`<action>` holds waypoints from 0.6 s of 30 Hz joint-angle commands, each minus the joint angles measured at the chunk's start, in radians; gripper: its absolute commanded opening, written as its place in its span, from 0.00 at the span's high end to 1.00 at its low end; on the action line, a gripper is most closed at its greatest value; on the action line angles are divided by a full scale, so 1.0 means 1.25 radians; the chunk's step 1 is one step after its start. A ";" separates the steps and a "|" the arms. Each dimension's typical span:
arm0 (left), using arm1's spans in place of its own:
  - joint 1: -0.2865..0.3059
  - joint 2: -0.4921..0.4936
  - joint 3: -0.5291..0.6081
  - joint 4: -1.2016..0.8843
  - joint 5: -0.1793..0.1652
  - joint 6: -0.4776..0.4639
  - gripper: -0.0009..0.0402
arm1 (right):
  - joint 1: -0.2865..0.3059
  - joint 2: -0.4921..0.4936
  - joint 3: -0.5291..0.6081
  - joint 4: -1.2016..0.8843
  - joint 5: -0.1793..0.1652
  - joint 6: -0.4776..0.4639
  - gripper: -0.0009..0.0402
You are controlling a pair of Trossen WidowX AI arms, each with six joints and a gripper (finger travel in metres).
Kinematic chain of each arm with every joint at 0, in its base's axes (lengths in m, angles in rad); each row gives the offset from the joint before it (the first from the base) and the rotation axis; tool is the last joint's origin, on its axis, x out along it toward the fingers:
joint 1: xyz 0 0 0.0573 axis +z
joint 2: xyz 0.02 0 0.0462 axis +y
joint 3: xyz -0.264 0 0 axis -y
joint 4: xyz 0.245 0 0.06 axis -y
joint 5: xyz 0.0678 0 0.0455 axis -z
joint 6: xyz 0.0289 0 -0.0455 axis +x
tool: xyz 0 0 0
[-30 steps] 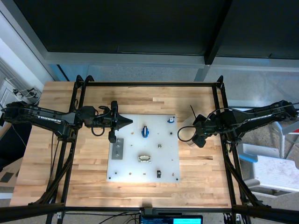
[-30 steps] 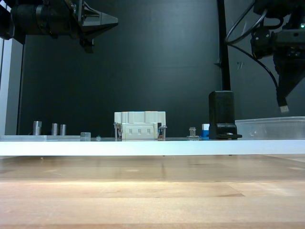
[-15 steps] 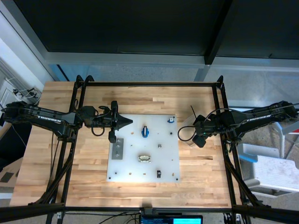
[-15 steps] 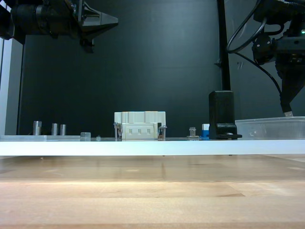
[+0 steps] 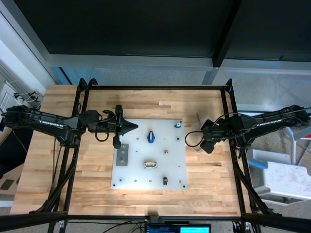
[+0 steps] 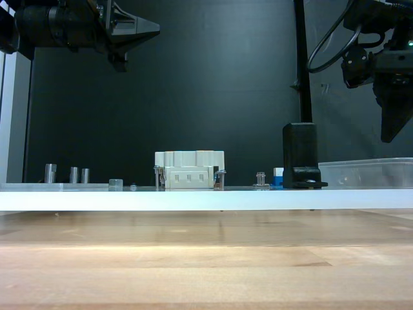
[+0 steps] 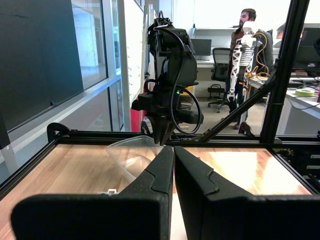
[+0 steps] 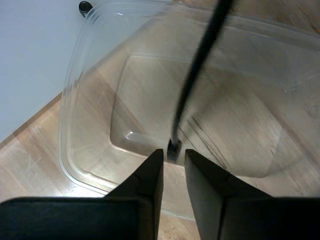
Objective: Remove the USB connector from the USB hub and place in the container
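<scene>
Hovering high over the far-left part of the white board (image 5: 146,187), the left gripper (image 5: 135,127) points its tips toward the right arm (image 7: 167,75). The left fingers (image 7: 159,172) are pressed almost together with only a thin slit between them and nothing held. Below and nearer the camera than these tips lies the grey holed bar (image 5: 122,155). The blue clip (image 5: 151,136) is just ahead of the tips and lower, on the board. The grey metal connector (image 5: 150,165) sits further toward the near edge. The USB hub (image 5: 165,180) stands by the board's near edge, well apart from both sets of fingers and with no plug in it.

The right gripper (image 5: 206,147) hangs above the container (image 8: 90,115), just off the board's right edge on the table (image 5: 73,184). The right fingers (image 8: 152,175) are a narrow gap apart and clamp nothing. The USB connector (image 8: 173,147) shows just past their tips, over the container floor. Its cable (image 8: 202,65) is smeared, running away from the tips. Cannot tell if the plug touches the floor.
</scene>
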 commanded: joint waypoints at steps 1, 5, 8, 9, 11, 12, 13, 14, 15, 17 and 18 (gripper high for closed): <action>0.000 0.000 0.000 0.000 0.000 0.000 0.98 | 0.000 0.000 0.000 0.001 0.001 0.000 0.76; 0.000 0.000 0.000 0.000 0.000 0.000 0.98 | 0.000 0.000 0.000 0.003 0.001 0.000 0.71; 0.000 0.000 0.000 0.000 0.000 0.000 0.98 | 0.000 0.000 0.000 0.004 0.001 0.000 0.69; 0.000 0.000 0.000 0.000 0.000 0.000 0.98 | 0.000 0.000 0.000 0.004 0.001 0.000 0.69; 0.000 0.000 0.000 0.000 0.000 0.000 0.98 | 0.000 0.000 0.000 0.004 0.001 0.000 0.68; 0.000 0.000 0.000 0.000 0.000 0.000 0.98 | 0.000 0.000 0.000 0.004 0.001 0.000 0.67; 0.000 0.000 0.000 0.000 0.000 0.000 0.98 | 0.000 0.000 0.000 0.004 0.001 0.000 0.67; 0.000 0.000 0.000 0.000 0.000 0.000 0.98 | 0.000 0.000 0.000 0.005 0.001 0.000 0.66; 0.000 0.000 0.000 0.000 0.000 0.000 0.98 | 0.000 0.000 0.000 0.005 0.001 0.000 0.66; 0.000 0.000 0.000 0.000 0.000 0.000 0.98 | 0.000 0.000 0.000 0.006 0.000 0.000 0.66; 0.000 0.000 0.000 0.000 0.000 0.000 0.98 | 0.000 0.000 0.000 0.006 0.001 -0.001 0.66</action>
